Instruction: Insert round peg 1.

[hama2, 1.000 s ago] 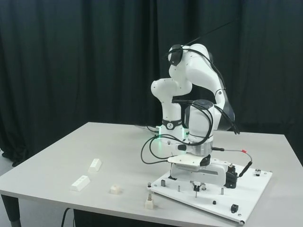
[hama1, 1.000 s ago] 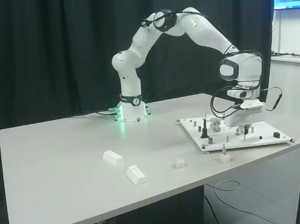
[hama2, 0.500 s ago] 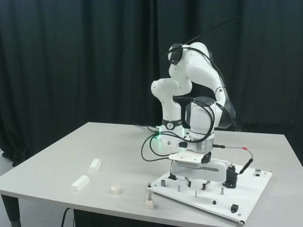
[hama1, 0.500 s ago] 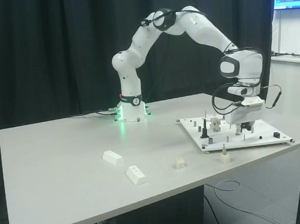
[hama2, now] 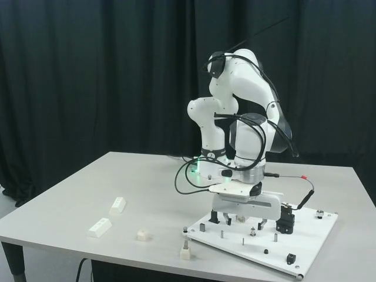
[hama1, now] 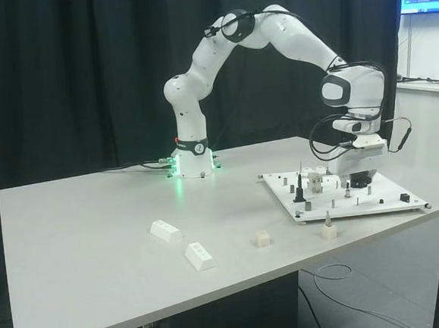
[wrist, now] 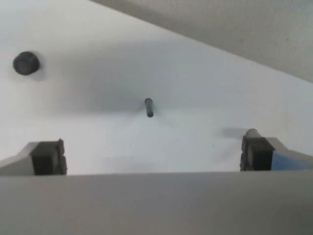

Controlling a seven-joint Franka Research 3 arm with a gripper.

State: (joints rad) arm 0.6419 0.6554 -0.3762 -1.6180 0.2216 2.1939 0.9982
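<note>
Where the wrist view looks down past the fingertips, the jaws stand spread wide with nothing between them, one black pad (wrist: 48, 156) at one side and the other far across from it, and the round peg 1 (wrist: 149, 107) stands upright in the white board (wrist: 205, 88) below, apart from both pads and roughly midway between them; a black round knob (wrist: 26, 62) sits on the same board well away from the peg, and a strip of grey tabletop (wrist: 254, 29) shows past the board's edge. In the first room view the white arm (hama1: 270, 31) reaches from its green-lit base (hama1: 193, 164) over the board (hama1: 390, 204), and the gripper (hama1: 360, 177) hangs just above the board's fittings without touching them; on the tabletop (hama1: 81, 243) in front lie two white blocks (hama1: 165, 230) near each other, a small white cube (hama1: 262, 239), and a small white block with a pin (hama1: 329, 228) just beside the board's near edge. In the second room view the gripper (hama2: 242, 218) hangs above the board (hama2: 311, 241) with its fingers apart, and the thin peg (hama2: 242, 240) stands in the board directly under it, clear of the fingertips; the two white blocks (hama2: 118, 205), the cube (hama2: 141, 235) and the pinned block (hama2: 185, 251) lie on the tabletop (hama2: 135, 176) to the side.
</note>
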